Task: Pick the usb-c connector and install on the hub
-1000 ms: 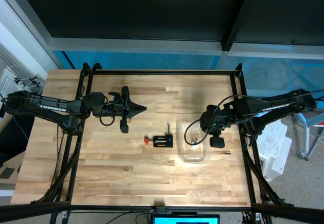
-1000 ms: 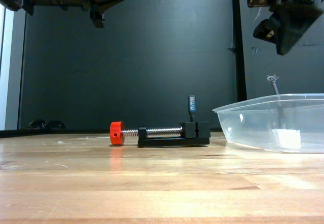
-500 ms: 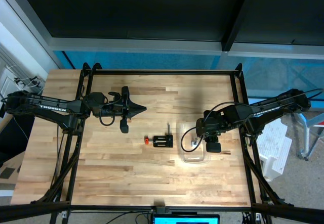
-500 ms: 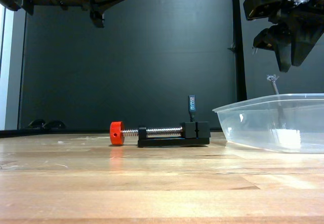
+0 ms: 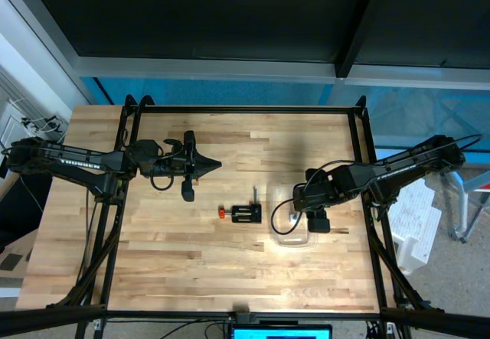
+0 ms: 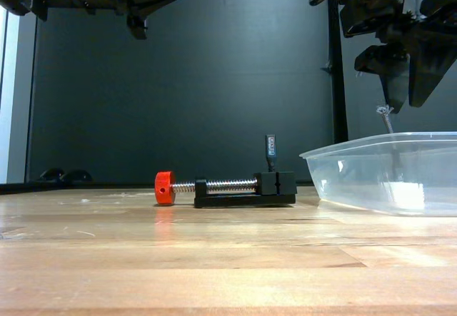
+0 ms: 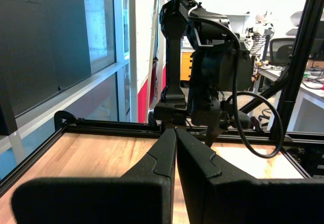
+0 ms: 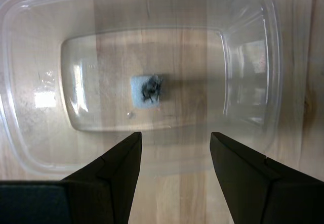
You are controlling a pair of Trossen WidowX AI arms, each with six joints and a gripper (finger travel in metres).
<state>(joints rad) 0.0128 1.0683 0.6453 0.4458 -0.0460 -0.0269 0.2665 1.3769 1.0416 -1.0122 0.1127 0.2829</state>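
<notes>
Right gripper [image 8: 175, 135] poised over the tray [image 8: 271, 57], fingers wide apart and empty.
The connector [image 8: 151, 89] lies on the tray floor, roughly in line with their gap, apt for a straight descent; the hub [image 5: 245, 214] waits on the tabletop [image 5: 191, 262] beside the tray. Left gripper [image 5: 216, 164] hangs aside, fingers closed on nothing.

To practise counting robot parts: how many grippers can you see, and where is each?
2. The left gripper is shut, high over the table's left half; the right gripper is open, above the clear tray.
</notes>
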